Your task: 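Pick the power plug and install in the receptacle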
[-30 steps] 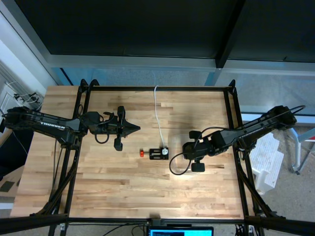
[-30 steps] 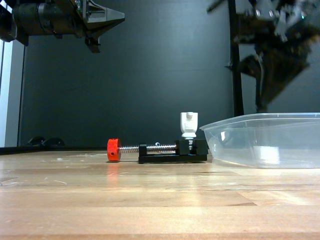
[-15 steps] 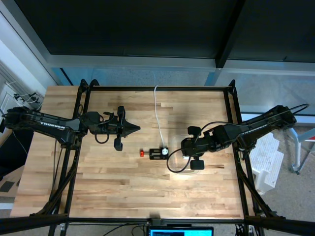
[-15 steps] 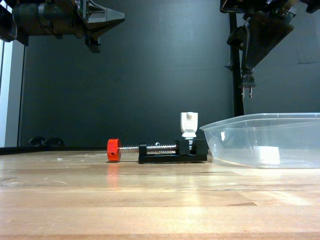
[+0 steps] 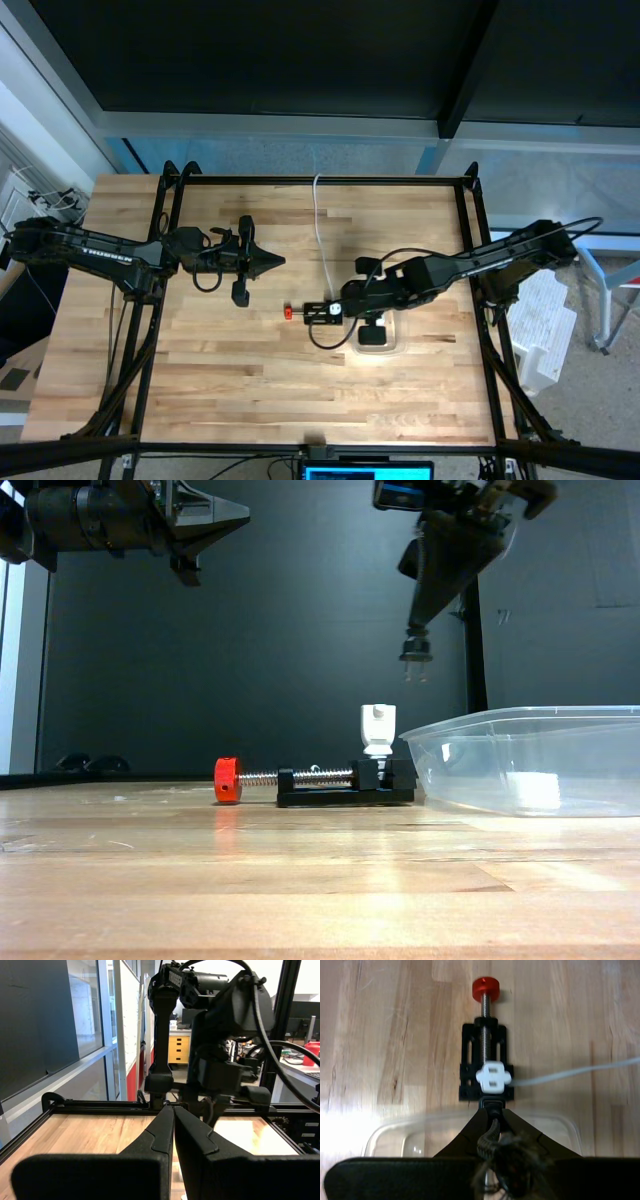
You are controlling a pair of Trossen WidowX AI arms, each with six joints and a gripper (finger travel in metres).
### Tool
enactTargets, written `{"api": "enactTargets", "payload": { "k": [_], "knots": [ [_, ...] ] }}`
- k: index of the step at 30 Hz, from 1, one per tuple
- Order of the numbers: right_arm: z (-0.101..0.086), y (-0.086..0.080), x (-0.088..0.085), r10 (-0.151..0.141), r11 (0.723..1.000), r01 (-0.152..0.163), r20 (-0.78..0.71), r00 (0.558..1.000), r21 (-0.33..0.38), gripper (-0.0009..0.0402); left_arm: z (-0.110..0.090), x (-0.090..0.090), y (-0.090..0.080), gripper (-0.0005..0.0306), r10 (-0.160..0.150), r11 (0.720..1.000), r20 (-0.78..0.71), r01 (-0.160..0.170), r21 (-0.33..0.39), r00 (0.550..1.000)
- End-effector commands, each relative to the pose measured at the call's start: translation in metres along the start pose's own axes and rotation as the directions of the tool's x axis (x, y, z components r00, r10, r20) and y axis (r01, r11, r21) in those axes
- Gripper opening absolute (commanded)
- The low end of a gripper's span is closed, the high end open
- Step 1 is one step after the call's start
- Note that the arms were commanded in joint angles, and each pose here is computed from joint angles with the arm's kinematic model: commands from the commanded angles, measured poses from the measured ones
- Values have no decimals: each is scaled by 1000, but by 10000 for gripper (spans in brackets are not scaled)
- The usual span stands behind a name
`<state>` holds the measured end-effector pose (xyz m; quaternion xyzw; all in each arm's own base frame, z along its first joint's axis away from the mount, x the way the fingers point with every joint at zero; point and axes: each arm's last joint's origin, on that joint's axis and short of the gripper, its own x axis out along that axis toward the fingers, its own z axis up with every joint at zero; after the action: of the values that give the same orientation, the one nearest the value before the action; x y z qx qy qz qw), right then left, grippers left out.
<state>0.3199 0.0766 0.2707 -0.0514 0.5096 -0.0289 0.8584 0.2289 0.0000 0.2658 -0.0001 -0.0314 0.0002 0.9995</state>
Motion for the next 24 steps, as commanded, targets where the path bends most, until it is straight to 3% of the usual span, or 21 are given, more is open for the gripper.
{"api": "enactTargets", "payload": {
  "k": [1, 8, 24],
  "knots": [
    [7, -1, 7, -5, 1000, 5, -5, 1000, -8, 0, 0, 0, 0, 0, 0, 1000, 0, 0, 0, 1000],
    [19, -1, 17, -8, 1000, 8, -6, 1000, -16, 0, 0, 0, 0, 0, 0, 1000, 0, 0, 0, 1000],
    [19, 1, 28, -14, 1000, 13, -24, 1000, -28, 0, 0, 0, 0, 0, 0, 1000, 0, 0, 0, 1000]
  ]
}}
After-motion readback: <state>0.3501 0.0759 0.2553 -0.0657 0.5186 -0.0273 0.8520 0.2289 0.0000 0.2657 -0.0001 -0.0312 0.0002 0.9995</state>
